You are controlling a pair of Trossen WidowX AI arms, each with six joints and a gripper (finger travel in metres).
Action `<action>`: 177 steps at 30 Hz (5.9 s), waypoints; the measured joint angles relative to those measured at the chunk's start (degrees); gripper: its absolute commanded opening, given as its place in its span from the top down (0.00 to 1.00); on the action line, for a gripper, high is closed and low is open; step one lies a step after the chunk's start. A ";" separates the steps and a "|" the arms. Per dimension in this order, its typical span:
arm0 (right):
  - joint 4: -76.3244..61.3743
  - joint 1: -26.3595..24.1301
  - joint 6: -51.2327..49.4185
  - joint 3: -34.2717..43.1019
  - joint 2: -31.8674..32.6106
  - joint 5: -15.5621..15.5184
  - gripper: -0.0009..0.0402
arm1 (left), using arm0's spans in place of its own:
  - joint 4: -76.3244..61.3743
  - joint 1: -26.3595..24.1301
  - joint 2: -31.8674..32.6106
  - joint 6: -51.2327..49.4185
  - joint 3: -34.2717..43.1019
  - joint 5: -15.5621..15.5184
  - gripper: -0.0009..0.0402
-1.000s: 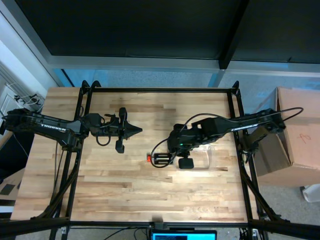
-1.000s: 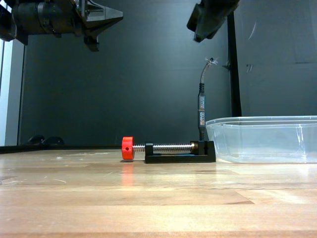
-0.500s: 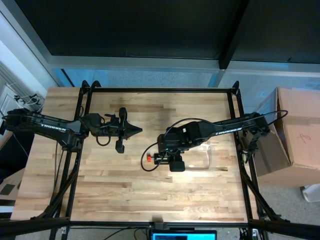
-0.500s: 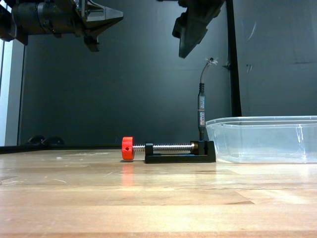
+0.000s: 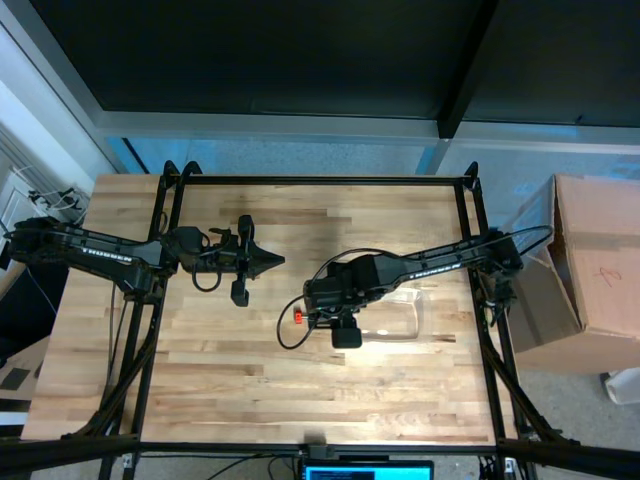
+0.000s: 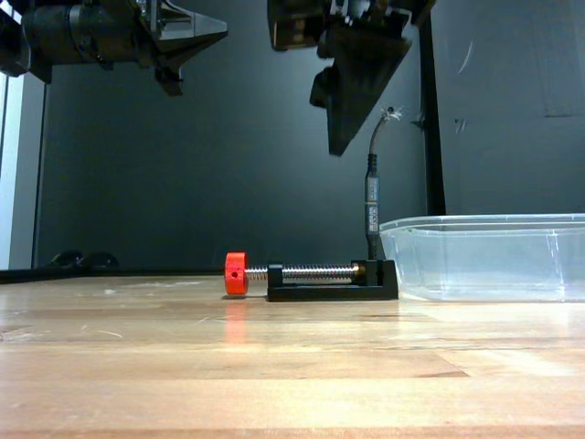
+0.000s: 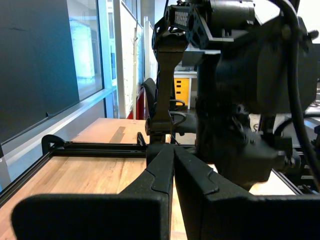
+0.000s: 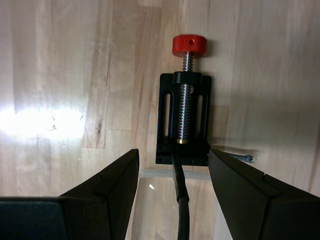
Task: Remove the USB-C connector from the USB-C receptacle and place in the container
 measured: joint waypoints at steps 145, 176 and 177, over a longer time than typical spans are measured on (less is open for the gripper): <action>3.10 0.35 13.38 -5.25 -2.58 3.02 0.98 | 0.00 0.00 0.02 0.00 -0.02 0.00 0.98; 17.29 3.80 6.62 -43.63 -24.46 2.97 0.98 | 0.02 0.00 0.00 0.02 -0.02 0.00 0.98; 18.08 3.82 6.69 -44.52 -24.52 2.99 0.98 | 0.00 0.00 0.00 0.02 0.00 0.02 0.98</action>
